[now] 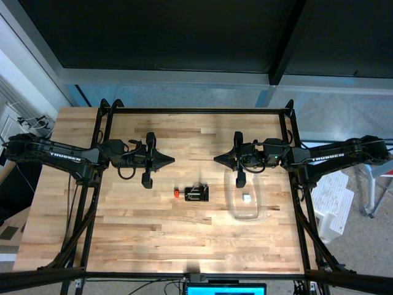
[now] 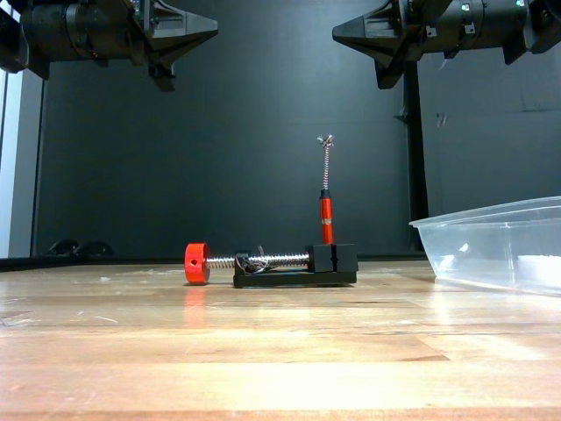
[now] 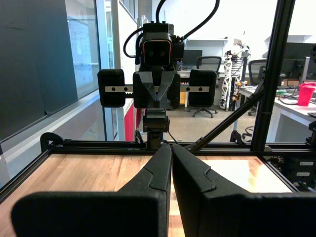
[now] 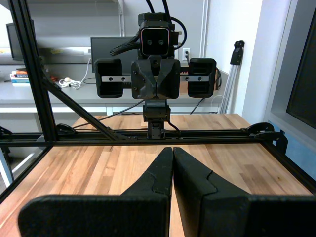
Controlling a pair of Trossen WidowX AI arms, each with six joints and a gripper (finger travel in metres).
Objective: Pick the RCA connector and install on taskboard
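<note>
— Nearest the lens?
— Wooden table (image 2: 280, 360), then the taskboard (image 1: 198, 193) flat on it, red knob (image 1: 177, 193) at its left end.
— Left of the taskboard?
— Left gripper (image 1: 172, 161), raised, behind it, clenched on nothing.
— And right of it?
— Clear tray (image 2: 491, 246) just beside, holding a white cube (image 1: 246, 198). Right gripper (image 1: 216, 160) raised behind, likewise pinched closed, empty. Cannot pick out the RCA connector.

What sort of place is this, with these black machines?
Probably a robotics lab in an office-like room: the left gripper and right gripper hover shut, tips facing, over a framed wooden table, with office chairs and a monitor behind.
</note>
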